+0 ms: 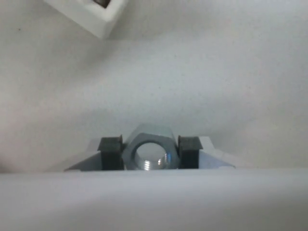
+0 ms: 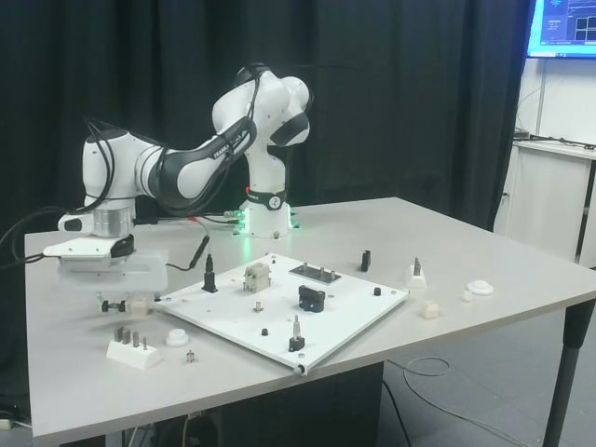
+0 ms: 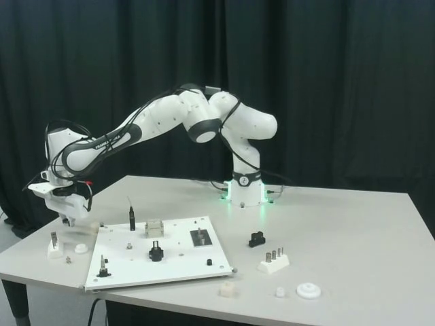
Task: Insert bolt 4.
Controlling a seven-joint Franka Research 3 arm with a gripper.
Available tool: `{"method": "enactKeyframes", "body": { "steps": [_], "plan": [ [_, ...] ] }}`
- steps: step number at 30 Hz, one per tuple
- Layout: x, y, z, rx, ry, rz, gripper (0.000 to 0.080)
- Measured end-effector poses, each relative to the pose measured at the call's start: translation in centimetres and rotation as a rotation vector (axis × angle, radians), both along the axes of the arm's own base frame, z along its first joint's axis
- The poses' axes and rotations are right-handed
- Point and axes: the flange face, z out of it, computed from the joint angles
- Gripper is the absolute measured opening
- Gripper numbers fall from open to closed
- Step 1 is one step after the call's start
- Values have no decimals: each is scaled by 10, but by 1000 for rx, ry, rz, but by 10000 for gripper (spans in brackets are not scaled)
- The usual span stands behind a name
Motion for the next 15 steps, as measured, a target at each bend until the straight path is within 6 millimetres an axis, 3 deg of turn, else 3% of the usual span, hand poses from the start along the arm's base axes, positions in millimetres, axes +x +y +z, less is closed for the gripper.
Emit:
{"method": "enactKeyframes", "body": {
  "steps": [15],
  "plan": [
    [-3,-7,7,4,-6,-5,242]
  ]
}}
